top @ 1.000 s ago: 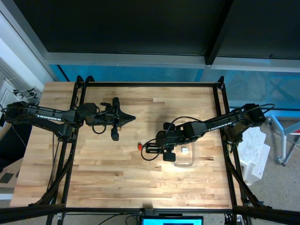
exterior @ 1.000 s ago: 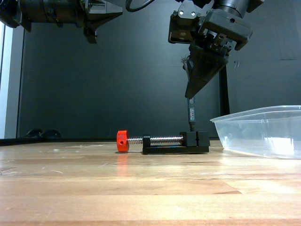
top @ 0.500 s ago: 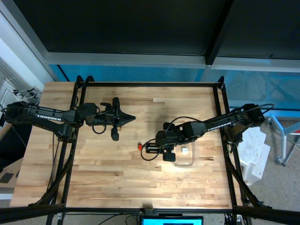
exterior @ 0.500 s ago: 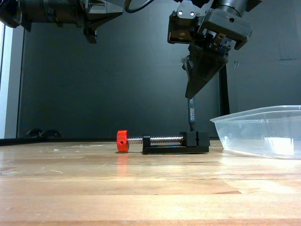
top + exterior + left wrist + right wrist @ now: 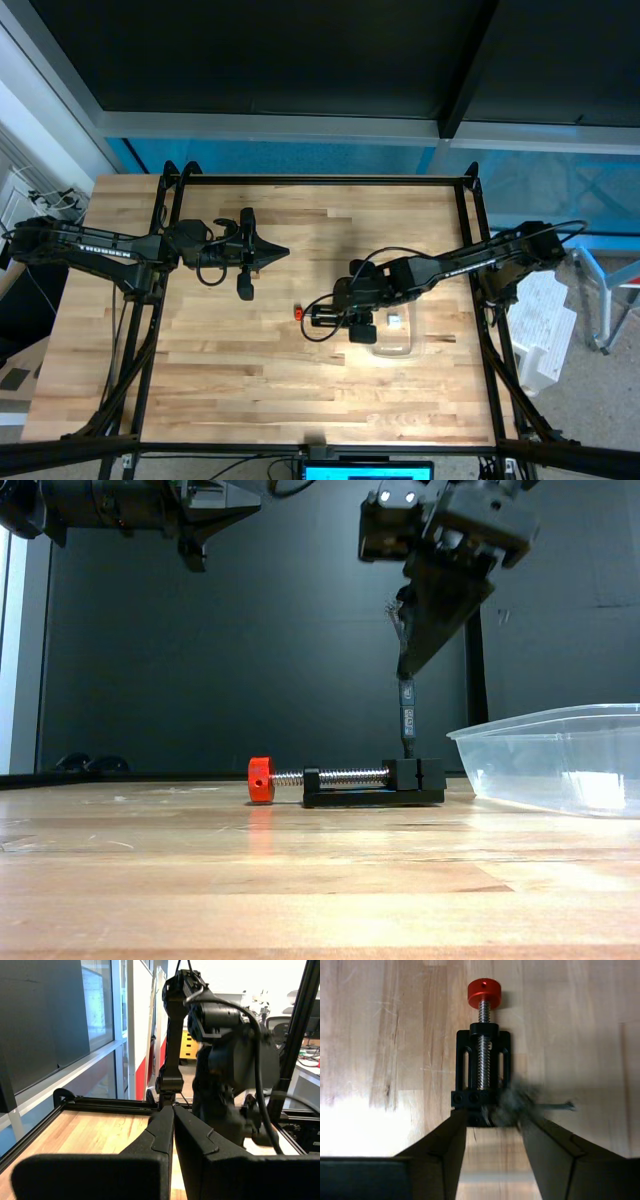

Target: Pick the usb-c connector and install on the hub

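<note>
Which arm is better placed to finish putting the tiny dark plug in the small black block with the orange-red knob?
Right. The right gripper hangs open directly over the tiny dark usb-c connector standing upright on the black block-shaped hub. The left gripper is shut, high and far aside.

A pale wooden table (image 5: 250,380) with a black metal frame (image 5: 320,181) around its edge fills the room's middle. Beyond its far edge runs a blue strip (image 5: 330,158), with dark panels (image 5: 300,60) above. To the right lie grey floor (image 5: 600,400) and white papers (image 5: 540,320); a lit screen (image 5: 368,470) sits at the near edge. From table height the backdrop is a dark wall (image 5: 150,660). Elsewhere, large windows (image 5: 97,1005) and a yellow cabinet (image 5: 191,1044) show in daylight.
</note>
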